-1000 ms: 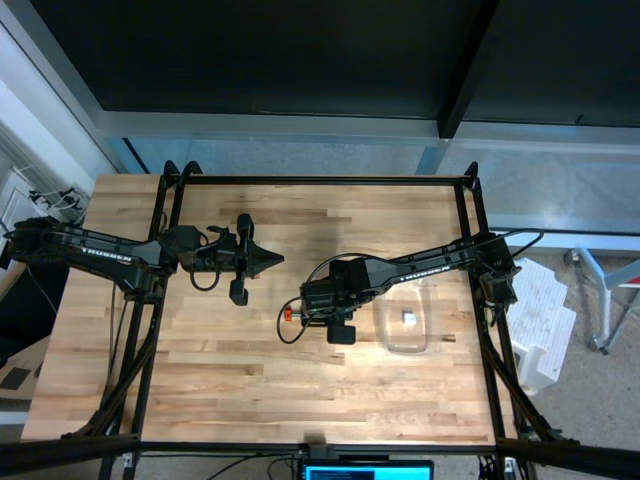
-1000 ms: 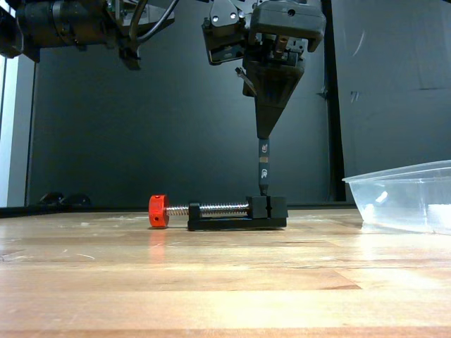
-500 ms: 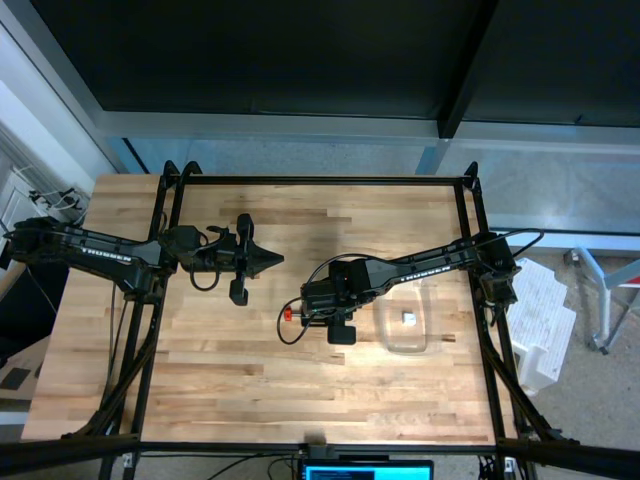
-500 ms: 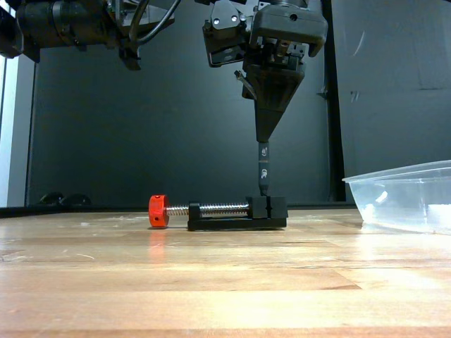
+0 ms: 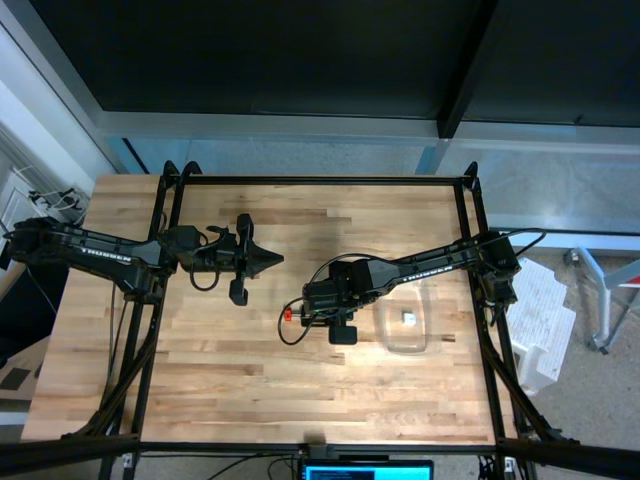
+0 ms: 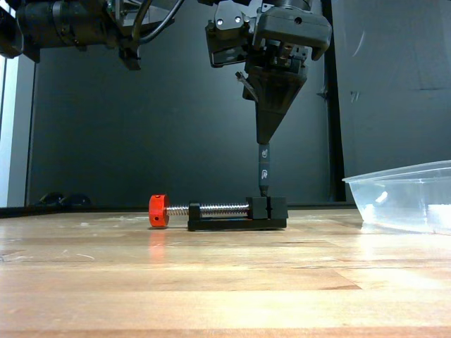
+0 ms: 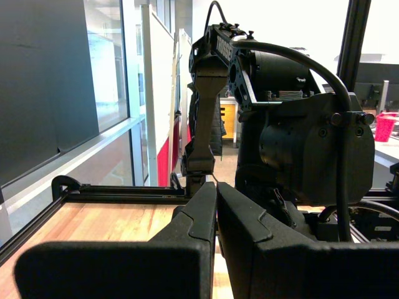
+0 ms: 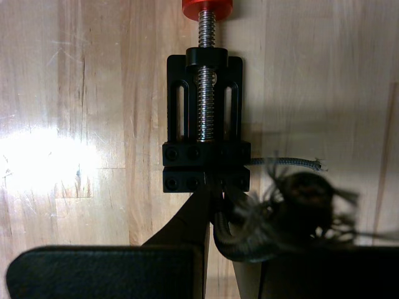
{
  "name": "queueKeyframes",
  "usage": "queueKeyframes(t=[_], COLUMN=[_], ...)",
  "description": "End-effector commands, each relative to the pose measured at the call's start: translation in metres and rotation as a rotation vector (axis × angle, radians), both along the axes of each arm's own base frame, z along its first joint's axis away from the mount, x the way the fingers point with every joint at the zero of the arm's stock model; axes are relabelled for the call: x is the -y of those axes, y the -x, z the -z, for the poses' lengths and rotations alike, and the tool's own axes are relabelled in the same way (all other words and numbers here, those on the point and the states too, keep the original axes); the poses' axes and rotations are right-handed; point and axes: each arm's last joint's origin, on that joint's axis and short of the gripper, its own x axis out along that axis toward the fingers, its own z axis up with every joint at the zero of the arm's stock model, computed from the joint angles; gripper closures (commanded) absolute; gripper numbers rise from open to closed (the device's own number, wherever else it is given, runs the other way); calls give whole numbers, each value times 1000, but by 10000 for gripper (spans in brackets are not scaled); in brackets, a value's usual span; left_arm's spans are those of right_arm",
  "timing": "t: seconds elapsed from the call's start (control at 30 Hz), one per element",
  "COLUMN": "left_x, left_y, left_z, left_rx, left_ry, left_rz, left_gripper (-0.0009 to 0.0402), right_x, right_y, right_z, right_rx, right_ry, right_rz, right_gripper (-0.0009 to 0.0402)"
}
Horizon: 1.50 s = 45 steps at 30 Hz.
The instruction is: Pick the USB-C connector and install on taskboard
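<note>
A: So, starting at the left, what is the left gripper doing?

B: It hangs above the table on the left side, well apart from the work. Its fingers are pressed together on nothing.

A: And in the middle?

B: The taskboard lies flat on the wood. In the low view its orange-red knob is at the left end, with a bare screw running into the black block. A thin dark stem stands upright out of the block's right end. The right gripper points straight down over it, fingers closed on the stem's upper end.

A: Where is the USB-C connector?

B: Further right. The USB-C connector lies on the floor of the clear tray, near the taskboard but apart from it and from both grippers. Nothing touches it.

A: How will it handle?

B: I judge it very light and stiff, a hard little block. It should not bend, but it may skid on the smooth plastic or twist out of a pinch. I would come straight down inside the tray walls and take the pale body across its two flat sides. I would keep off the darker part, which probably has to go into the board. Which way it faces is too small to tell.
</note>
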Motion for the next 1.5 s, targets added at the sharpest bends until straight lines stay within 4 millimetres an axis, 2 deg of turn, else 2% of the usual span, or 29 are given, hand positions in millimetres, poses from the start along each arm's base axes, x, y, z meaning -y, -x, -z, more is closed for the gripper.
queueKeyframes(t=[0.03, 0.5, 0.63, 0.93, 1.27, 1.5], left_x=[0, 0, 0, 0, 0, 0], left_y=[0, 0, 0, 0, 0, 0], left_z=[0, 0, 0, 0, 0, 0], left_rx=[0, 0, 0, 0, 0, 0], left_ry=[0, 0, 0, 0, 0, 0], left_rz=[0, 0, 0, 0, 0, 0], left_gripper=[393, 393, 393, 393, 393, 393], right_x=[0, 0, 0, 0, 2, 3], right_y=[0, -1, 0, 1, 11, 21], right_z=[3, 1, 0, -6, -24, -40], right_rx=[-12, -2, 4, 22, 44, 69], right_ry=[4, 12, 12, 12, 3, -4], right_rz=[-9, -27, -32, -45, -76, -84], right_gripper=[393, 393, 381, 306, 194, 151])
